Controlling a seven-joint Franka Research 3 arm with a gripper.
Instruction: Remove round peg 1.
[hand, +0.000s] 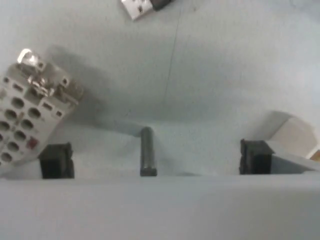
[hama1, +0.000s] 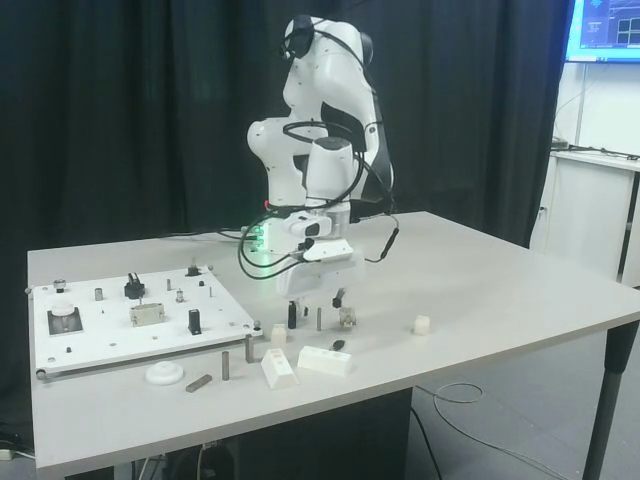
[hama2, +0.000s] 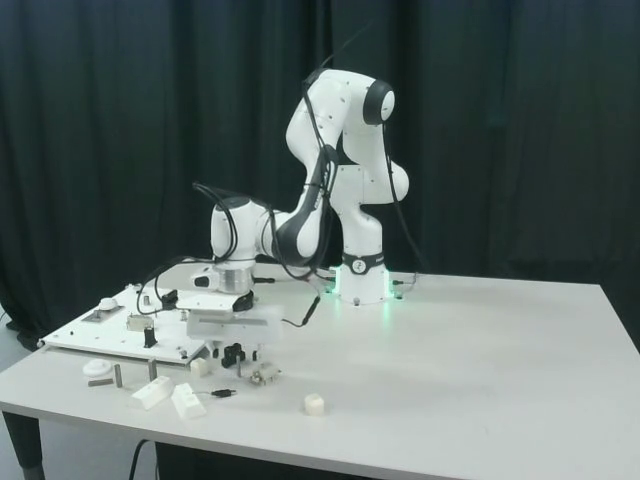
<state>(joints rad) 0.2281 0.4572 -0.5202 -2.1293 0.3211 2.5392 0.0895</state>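
Your tool (hand: 150, 165) hangs wide open above a standing peg (hand: 148, 151).
Neither finger (hand: 56, 161) touches it; the peg rests on the bench (hama1: 480, 280).

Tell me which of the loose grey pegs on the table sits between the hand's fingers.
The upright peg beside the board's right edge, standing under the hand between its open fingers. The other pegs stand or lie farther toward the front edge.

Grey round peg 1 (hand: 148, 151) upright on table, btwn end effector fingertips.
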